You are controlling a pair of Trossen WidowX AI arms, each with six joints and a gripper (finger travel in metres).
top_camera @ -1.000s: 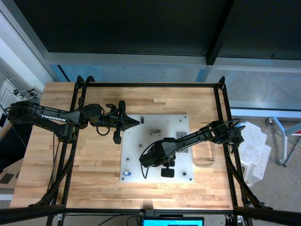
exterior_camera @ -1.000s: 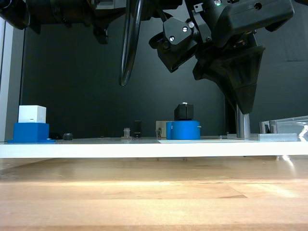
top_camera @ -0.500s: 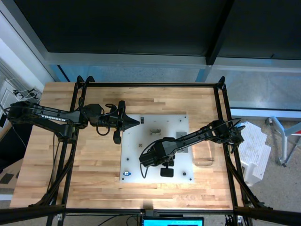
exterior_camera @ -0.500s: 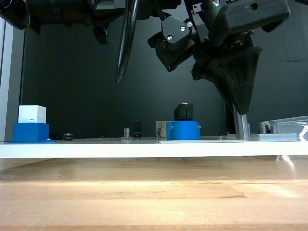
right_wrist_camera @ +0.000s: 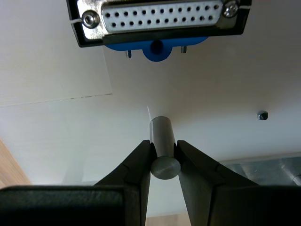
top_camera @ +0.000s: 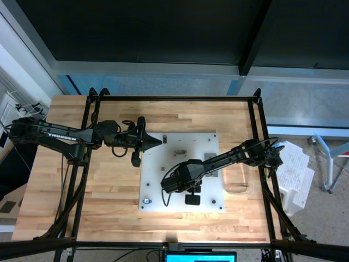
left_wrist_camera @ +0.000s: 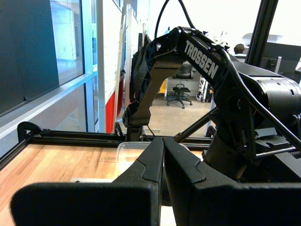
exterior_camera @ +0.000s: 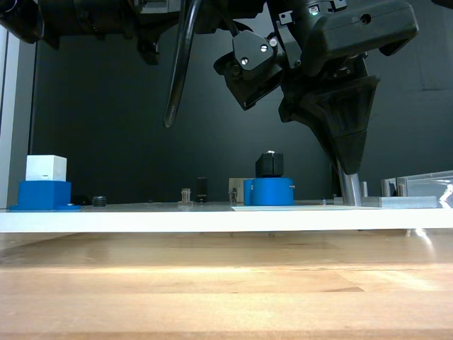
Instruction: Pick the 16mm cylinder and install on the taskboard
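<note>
My right gripper [right_wrist_camera: 164, 159] is shut on the 16mm cylinder [right_wrist_camera: 161, 134], a short silver-grey metal rod. In the low view the cylinder [exterior_camera: 348, 190] hangs slightly tilted from the right gripper [exterior_camera: 345, 168], its lower end at the surface of the white taskboard [exterior_camera: 141, 216]. From above, the right gripper [top_camera: 173, 184] is over the near middle of the taskboard [top_camera: 180, 143]. My left gripper [top_camera: 159, 142] is parked at the board's far left edge, raised, fingers [left_wrist_camera: 150, 162] pressed together on nothing.
A black multi-pin connector [right_wrist_camera: 160, 19] on a blue fitting [exterior_camera: 269, 191] stands just beyond the cylinder. A blue block with a white cube [exterior_camera: 46, 184] sits at the board's near left. The grey metal block [top_camera: 211, 159] and the clear tray [top_camera: 235, 181] lie to the right.
The right gripper has come down and slightly left with the cylinder, bringing its lower end to the board surface. The left arm has stayed put.
</note>
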